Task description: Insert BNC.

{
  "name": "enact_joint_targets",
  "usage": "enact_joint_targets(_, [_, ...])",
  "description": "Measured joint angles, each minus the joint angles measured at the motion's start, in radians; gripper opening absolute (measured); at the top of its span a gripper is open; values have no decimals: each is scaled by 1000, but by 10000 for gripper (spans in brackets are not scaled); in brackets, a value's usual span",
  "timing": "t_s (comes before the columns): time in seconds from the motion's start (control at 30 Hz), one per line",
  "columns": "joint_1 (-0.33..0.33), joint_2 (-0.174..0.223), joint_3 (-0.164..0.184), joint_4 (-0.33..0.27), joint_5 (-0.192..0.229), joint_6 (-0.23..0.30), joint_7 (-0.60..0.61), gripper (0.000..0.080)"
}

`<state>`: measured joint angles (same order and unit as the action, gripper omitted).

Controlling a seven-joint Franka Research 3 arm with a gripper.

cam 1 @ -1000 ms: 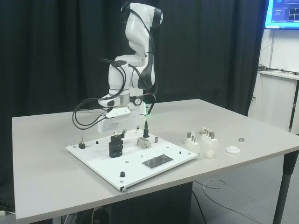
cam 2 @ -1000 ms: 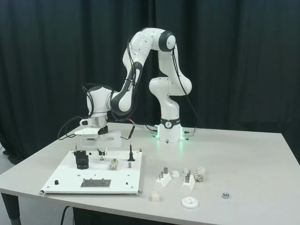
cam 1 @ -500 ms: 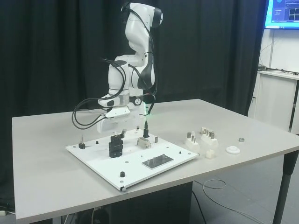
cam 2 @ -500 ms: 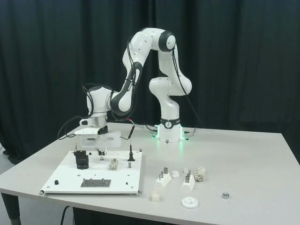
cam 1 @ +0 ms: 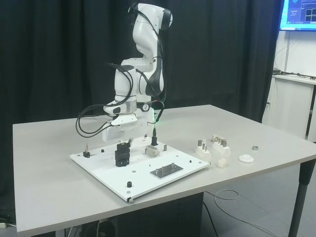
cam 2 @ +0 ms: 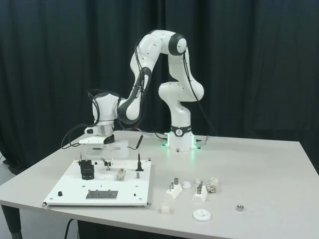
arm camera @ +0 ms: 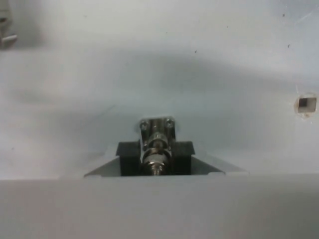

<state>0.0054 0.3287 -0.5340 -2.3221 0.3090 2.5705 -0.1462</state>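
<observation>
The jaws cannot be read as spread or pressed together in any view; the gripper (cam 2: 106, 160) hangs low over the rear of the white board (cam 2: 75, 186), and its body hides the fingertips in both room views. In the wrist view the BNC connector (arm camera: 156, 149) stands on the board directly below the camera, its metal barrel rising from a small flanged base, with a black block (arm camera: 128, 158) just behind it; whether anything touches it I cannot tell. On the board in the first room view sit a black clamp-like fixture (cam 1: 121, 154), a grey metal plate (cam 1: 167, 170), a slim black post (cam 1: 154, 136) and a small black knob (cam 1: 129, 183). Off the board, toward the table's (cam 1: 44, 197) far side, lie white blocks with pegs (cam 1: 212, 148), a white gear-like disc (cam 1: 245, 158) and a small metal ring (cam 1: 255, 147). A green light (cam 2: 165, 145) glows at the arm's base.
</observation>
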Motion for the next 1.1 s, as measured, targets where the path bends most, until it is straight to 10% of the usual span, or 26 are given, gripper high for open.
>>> enact_joint_targets(1.1, [2,9,8,2,1,22,-3,125])
